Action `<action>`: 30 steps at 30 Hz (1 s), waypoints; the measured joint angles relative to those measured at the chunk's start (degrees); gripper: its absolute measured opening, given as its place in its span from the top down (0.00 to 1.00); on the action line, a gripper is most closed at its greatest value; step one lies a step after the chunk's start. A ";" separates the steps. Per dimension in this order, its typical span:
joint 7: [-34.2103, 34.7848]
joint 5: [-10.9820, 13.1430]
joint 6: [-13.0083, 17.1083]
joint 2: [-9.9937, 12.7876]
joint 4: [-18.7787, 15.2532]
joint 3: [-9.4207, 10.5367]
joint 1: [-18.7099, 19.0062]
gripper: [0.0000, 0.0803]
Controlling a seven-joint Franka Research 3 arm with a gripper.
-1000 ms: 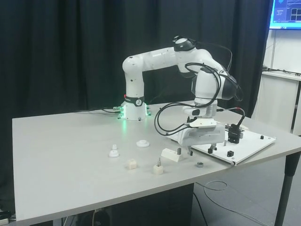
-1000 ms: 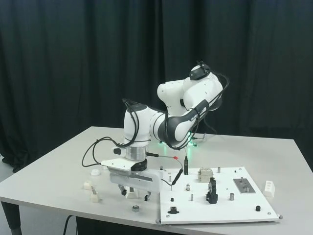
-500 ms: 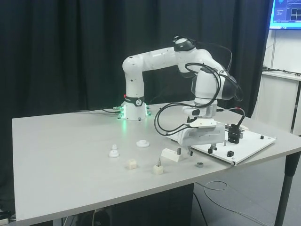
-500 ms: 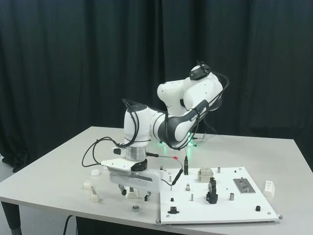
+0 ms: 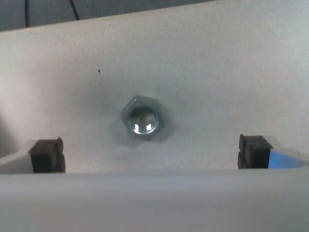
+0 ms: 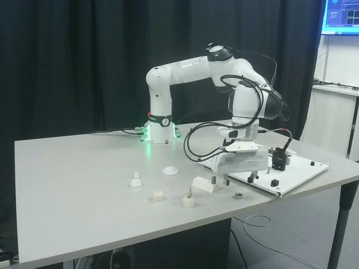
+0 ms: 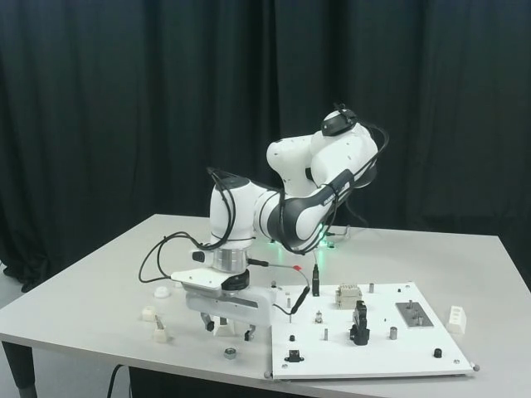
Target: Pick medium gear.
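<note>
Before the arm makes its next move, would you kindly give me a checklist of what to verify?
1. Jaws open: ok, the gripper has its fingertips wide apart.
2. Nothing held: ok.
3. Object centred between the jaws: ok, a hex nut lies there on the table.
4. That object is the medium gear: not ok, it is a nut with no teeth.
5. Fingertips down at grasp height: cannot tell.
6. Medium gear located: cannot tell.

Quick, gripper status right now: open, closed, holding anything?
Gripper: open and empty, fingers spread wide. A metal hex nut lies on the grey table between the fingertips, touched by neither.
</note>
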 joint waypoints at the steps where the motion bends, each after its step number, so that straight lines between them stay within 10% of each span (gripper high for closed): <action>1: 0.13 -0.01 0.04 0.00 0.00 0.00 -0.03 0.00; 30: -4.86 -3.75 -1.70 -0.02 -0.90 -4.34 -0.23 0.00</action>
